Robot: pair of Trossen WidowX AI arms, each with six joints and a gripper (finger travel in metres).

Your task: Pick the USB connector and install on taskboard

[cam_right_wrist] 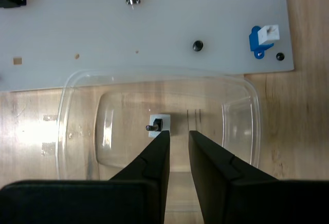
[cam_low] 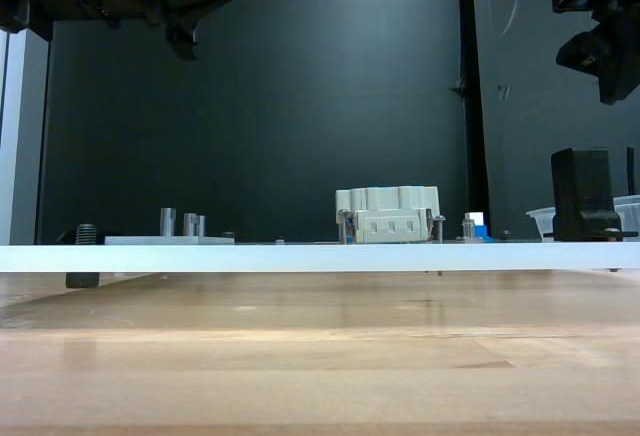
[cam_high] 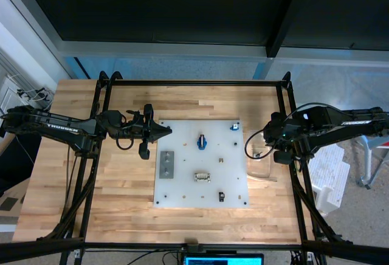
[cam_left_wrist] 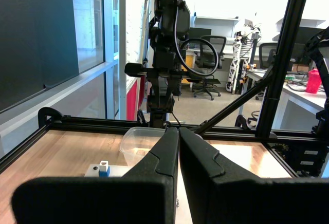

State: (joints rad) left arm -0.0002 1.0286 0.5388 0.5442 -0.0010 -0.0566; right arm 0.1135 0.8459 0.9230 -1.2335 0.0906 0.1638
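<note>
The USB connector (cam_right_wrist: pixel 157 126), a small white and black piece with a metal stub, lies on the floor of a clear plastic tray (cam_right_wrist: pixel 67 106). My right gripper (cam_right_wrist: pixel 178 134) hangs above it, open by a narrow gap, and holds nothing. In the high view the right gripper (cam_high: pixel 268 150) sits over the tray (cam_high: pixel 262 171), just off the right edge of the white taskboard (cam_high: pixel 182 192). My left gripper (cam_high: pixel 163 131) is shut and empty, raised above the taskboard's left edge and pointing right; its fingers (cam_left_wrist: pixel 167 147) touch along their length.
The taskboard carries a blue fitting (cam_high: pixel 202 141), a grey block (cam_high: pixel 166 165), a metal socket (cam_high: pixel 202 177) and a small black socket (cam_high: pixel 222 196). A black frame (cam_high: pixel 194 83) borders the wooden table. A small blue and white part (cam_right_wrist: pixel 263 38) sits at the board's corner near the tray.
</note>
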